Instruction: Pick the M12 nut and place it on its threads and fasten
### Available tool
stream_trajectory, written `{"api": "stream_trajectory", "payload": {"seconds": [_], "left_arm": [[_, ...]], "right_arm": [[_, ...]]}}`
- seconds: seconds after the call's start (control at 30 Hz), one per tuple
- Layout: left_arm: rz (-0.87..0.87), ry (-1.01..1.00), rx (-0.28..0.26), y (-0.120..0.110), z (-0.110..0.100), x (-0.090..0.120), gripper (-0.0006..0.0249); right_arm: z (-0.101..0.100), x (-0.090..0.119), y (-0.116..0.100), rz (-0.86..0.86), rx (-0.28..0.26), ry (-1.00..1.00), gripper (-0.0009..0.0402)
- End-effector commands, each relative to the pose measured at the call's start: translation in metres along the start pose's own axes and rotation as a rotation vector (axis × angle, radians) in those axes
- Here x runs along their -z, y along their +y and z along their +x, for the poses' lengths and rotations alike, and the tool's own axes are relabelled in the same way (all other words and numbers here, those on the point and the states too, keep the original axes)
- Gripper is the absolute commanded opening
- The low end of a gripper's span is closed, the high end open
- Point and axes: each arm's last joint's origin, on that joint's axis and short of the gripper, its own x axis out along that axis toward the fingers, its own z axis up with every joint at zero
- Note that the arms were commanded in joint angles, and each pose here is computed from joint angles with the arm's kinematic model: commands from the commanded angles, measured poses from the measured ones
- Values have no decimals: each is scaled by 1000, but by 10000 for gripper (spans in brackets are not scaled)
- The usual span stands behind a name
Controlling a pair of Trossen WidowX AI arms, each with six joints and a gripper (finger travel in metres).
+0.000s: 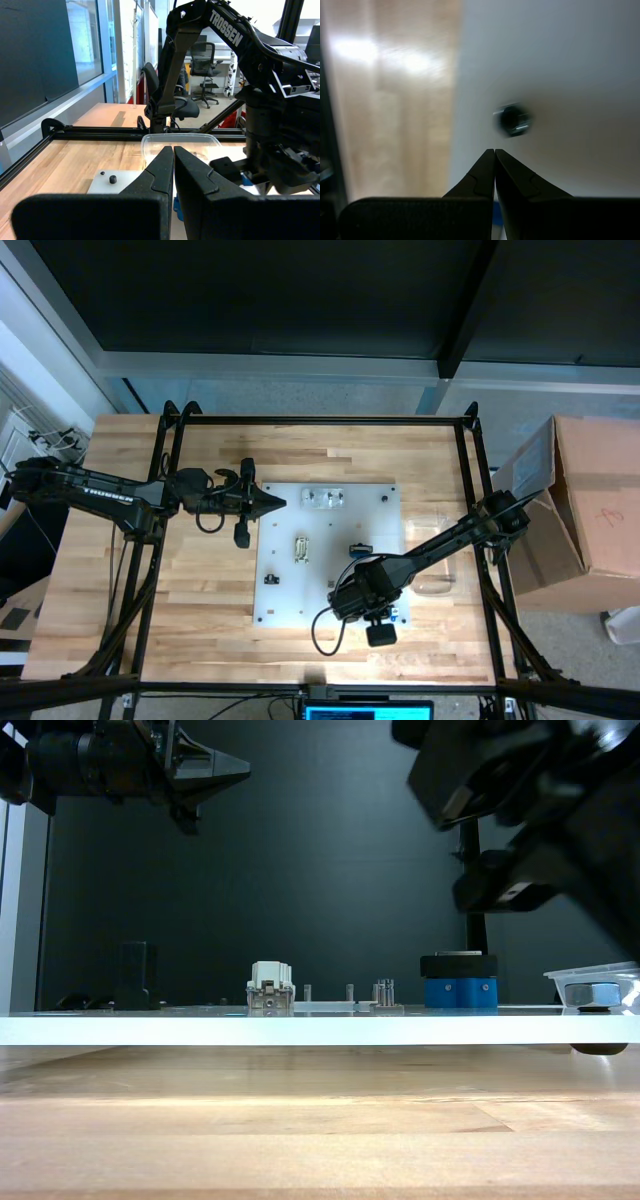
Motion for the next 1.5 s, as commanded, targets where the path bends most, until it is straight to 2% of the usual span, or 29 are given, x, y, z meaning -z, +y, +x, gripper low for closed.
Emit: {"api": "stream_trajectory", "payload": {"seconds": [0.03,0.13,0.33,0.67,0.73,0.77,0.87,0.9,1.2,1.4,1.5], "left_arm": [[0,0,0,0,0,0,0],[0,0,0,0,0,0,0],[0,0,0,0,0,0,0],[0,0,0,0,0,0,0],[0,0,0,0,0,0,0],[0,0,0,0,0,0,0],[0,0,0,0,0,0,0],[0,0,0,0,0,0,0],[0,0,0,0,0,0,0],[0,0,0,0,0,0,0],[0,0,0,0,0,0,0]], "right_arm": [[-2,0,-1,5,59,-25,0],[-6,1,-1,23,91,-46,0],[-10,0,-4,75,202,-102,0],[2,-1,-1,65,196,-91,0],[4,0,1,64,154,-77,0],[5,0,2,61,104,-64,0],[8,3,7,5,-99,1,0],[7,3,8,3,-119,11,0],[-1,5,5,34,-5,-29,0],[-7,7,0,102,168,-96,0],[-5,6,-2,125,211,-126,0]]}}
